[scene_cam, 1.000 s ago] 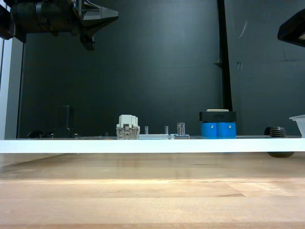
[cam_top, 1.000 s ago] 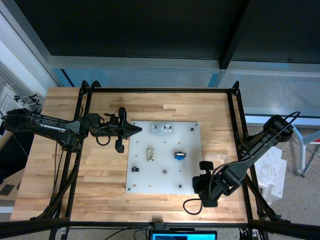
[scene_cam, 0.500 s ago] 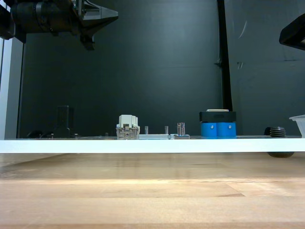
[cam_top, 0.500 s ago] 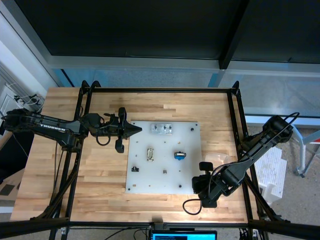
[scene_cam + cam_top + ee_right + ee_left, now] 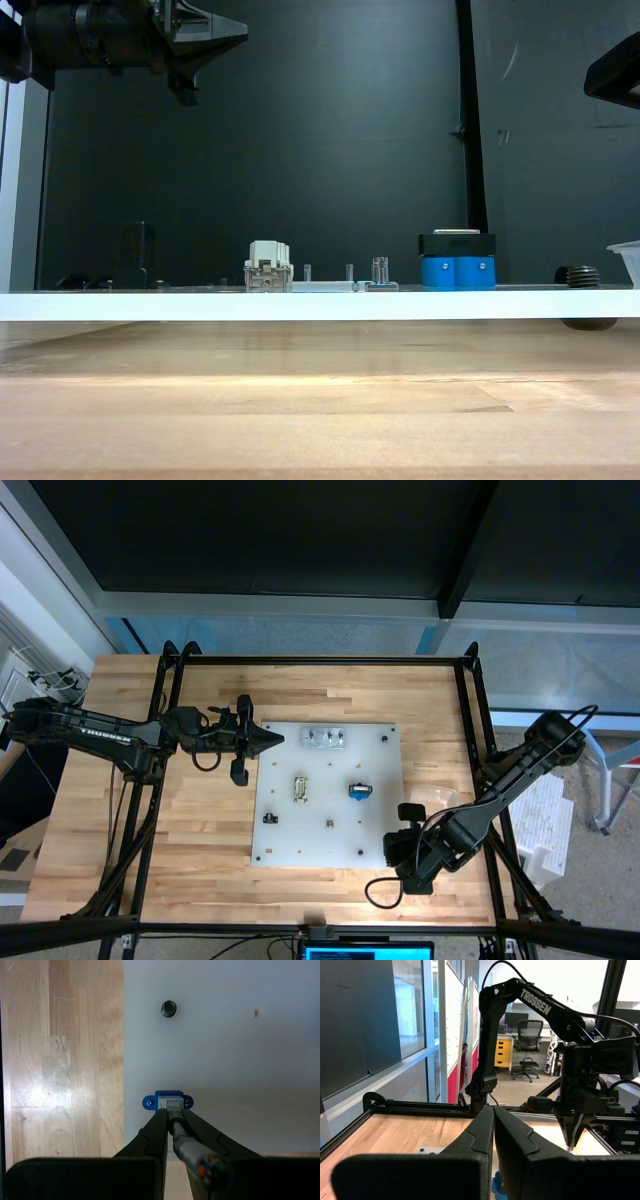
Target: Pick the RJ45 connector and install on taskboard
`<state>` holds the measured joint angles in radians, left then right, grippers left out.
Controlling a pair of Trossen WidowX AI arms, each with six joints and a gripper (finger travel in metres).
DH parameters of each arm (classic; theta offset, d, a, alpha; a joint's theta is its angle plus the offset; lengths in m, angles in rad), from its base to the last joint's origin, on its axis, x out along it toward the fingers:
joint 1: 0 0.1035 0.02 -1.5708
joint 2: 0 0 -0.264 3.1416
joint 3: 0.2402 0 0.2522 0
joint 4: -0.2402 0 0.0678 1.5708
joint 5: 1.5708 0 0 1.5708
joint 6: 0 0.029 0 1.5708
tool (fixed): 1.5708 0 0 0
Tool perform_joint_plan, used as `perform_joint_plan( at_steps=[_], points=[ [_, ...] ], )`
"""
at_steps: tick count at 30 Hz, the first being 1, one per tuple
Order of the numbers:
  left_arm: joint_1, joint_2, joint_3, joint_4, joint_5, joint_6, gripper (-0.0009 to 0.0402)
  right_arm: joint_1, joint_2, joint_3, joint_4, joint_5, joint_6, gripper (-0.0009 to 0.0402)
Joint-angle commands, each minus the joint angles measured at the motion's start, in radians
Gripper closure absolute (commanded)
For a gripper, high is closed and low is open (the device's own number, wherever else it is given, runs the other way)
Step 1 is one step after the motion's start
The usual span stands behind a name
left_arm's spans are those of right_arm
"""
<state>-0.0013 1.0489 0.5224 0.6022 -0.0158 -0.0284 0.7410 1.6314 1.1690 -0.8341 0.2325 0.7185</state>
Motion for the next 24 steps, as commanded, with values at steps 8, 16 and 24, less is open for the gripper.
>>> perform_joint_plan(
  at_steps=[8, 16, 24],
  points=[
    [0.0, 0.0, 0.0, 0.0, 0.0, 0.0, 0.0393, 0.0, -0.001, -0.031, 0.035, 0.002, -0.001, 0.0393],
    [0.0, 0.0, 0.0, 0.0, 0.0, 0.0, 0.0393, 0.0, -0.001, -0.05, 0.043, 0.002, -0.001, 0.0393],
    [0.0, 0.0, 0.0, 0.0, 0.0, 0.0, 0.0393, 0.0, -0.001, -0.056, 0.047, 0.002, 0.0, 0.0393]
  ],
)
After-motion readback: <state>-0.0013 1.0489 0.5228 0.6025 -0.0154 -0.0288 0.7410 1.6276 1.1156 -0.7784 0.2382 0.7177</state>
